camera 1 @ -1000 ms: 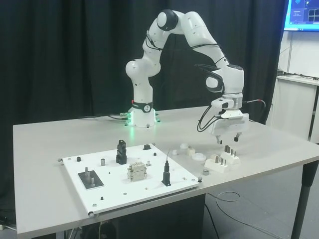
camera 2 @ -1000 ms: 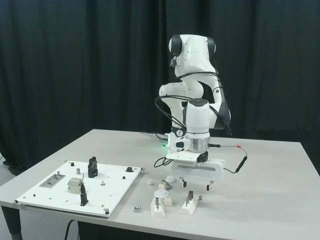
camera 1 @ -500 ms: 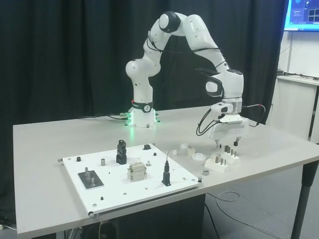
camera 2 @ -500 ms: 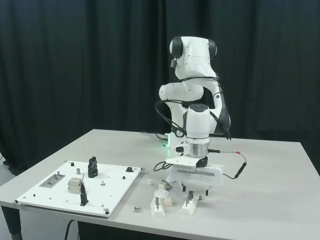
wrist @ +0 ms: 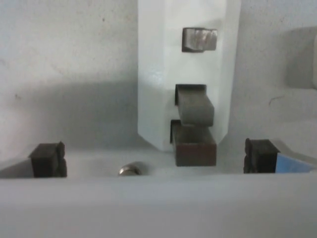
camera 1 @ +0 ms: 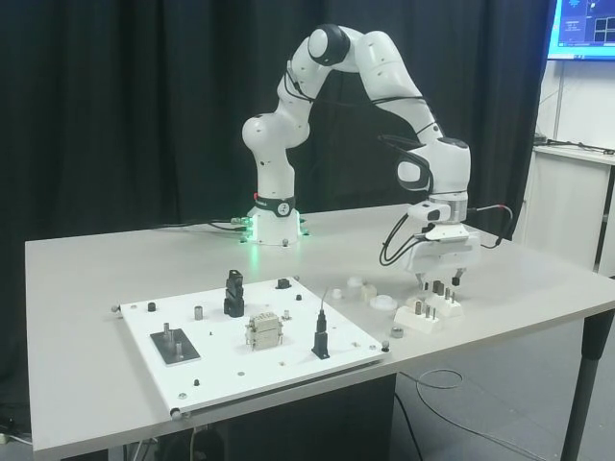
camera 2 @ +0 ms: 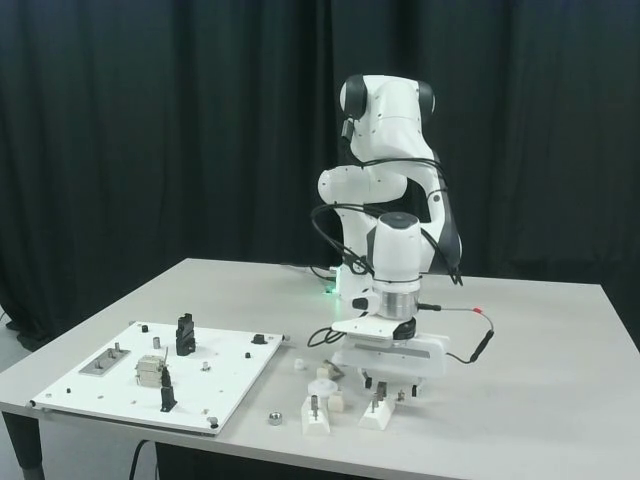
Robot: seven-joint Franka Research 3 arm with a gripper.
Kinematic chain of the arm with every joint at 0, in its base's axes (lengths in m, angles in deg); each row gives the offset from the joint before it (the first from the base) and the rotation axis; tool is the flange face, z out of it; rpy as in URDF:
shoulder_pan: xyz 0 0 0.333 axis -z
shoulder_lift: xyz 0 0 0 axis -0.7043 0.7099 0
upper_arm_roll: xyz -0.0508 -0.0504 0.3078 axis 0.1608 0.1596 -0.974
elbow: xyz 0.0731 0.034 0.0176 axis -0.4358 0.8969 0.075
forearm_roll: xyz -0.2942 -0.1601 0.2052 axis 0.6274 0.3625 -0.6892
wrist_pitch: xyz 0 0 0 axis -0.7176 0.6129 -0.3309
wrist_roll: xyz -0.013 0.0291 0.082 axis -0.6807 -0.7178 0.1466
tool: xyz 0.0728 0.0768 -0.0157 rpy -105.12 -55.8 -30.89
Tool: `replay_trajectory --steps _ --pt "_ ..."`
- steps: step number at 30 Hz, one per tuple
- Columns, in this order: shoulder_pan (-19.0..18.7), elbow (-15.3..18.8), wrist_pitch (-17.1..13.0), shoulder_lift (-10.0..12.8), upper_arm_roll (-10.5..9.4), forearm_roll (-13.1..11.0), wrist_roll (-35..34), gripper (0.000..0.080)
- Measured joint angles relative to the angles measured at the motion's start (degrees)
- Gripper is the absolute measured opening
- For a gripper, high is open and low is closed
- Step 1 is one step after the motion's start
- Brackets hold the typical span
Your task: Pick square peg 4.
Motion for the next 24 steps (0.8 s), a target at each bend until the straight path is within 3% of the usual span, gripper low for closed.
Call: replay_trajectory --steps 11,12,20,21,24 --pt "0.0 -0.3 -0.3 0.6 -0.13 0.1 0.0 0.0800" --pt "0.1 -0.3 -0.3 0.6 -0.13 0.2 0.0 0.0665" --pt "0.4 -0.5 -0.3 0.7 -0.12 0.2 0.1 0.0665" --pt "0.4 -0.5 -0.3 0.7 -0.12 0.2 0.1 0.0341" --pt "0.5 -0.5 -0.3 0.7 -0.12 0.3 0.1 0.0341"
